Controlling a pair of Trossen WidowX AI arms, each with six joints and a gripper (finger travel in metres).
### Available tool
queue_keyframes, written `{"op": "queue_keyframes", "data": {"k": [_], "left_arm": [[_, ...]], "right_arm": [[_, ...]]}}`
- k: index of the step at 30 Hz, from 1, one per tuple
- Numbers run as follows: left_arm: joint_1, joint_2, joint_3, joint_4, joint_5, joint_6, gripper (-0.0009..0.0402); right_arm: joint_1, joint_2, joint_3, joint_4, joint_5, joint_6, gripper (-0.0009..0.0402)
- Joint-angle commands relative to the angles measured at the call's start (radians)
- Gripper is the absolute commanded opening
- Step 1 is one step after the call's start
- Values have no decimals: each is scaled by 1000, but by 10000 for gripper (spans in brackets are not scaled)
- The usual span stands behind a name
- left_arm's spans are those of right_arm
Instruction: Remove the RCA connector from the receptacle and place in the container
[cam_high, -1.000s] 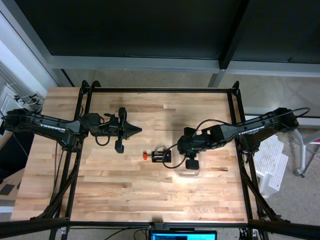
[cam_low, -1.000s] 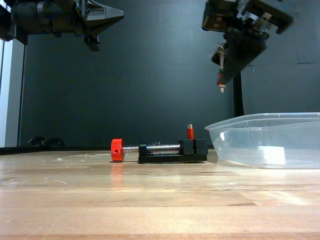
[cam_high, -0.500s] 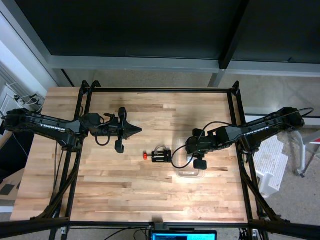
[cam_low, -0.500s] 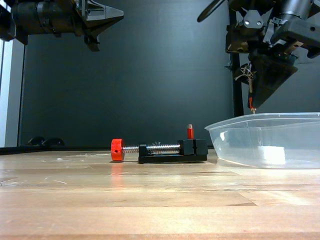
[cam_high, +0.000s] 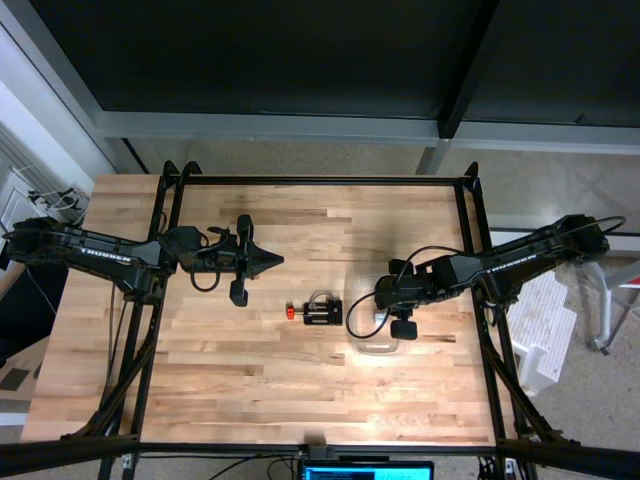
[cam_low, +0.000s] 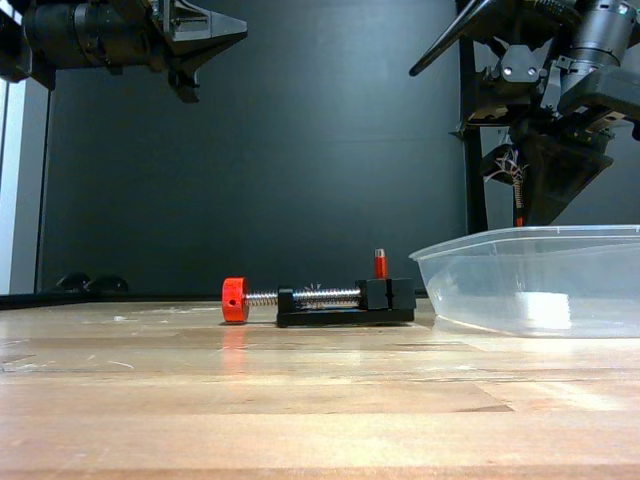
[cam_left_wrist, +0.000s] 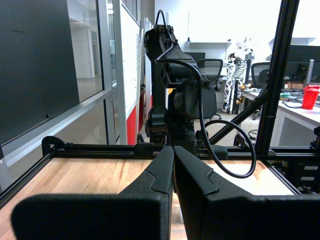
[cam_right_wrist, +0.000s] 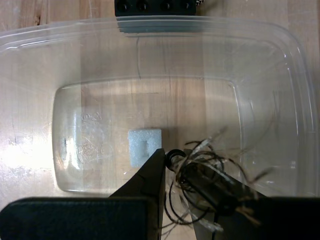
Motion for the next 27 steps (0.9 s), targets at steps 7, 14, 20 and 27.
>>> {"op": "queue_keyframes", "data": {"k": [7, 14, 20, 27], "left_arm": [[0, 0, 0, 0, 0, 0, 0], [0, 0, 0, 0, 0, 0, 0], [0, 0, 0, 0, 0, 0, 0], [0, 0, 0, 0, 0, 0, 0]], "right_arm": [[0, 1, 1, -1, 27, 3, 99], [0, 1, 1, -1, 27, 18, 132], [0, 1, 1, -1, 26, 24, 134], [6, -3, 12, -3, 26, 28, 138]]}}
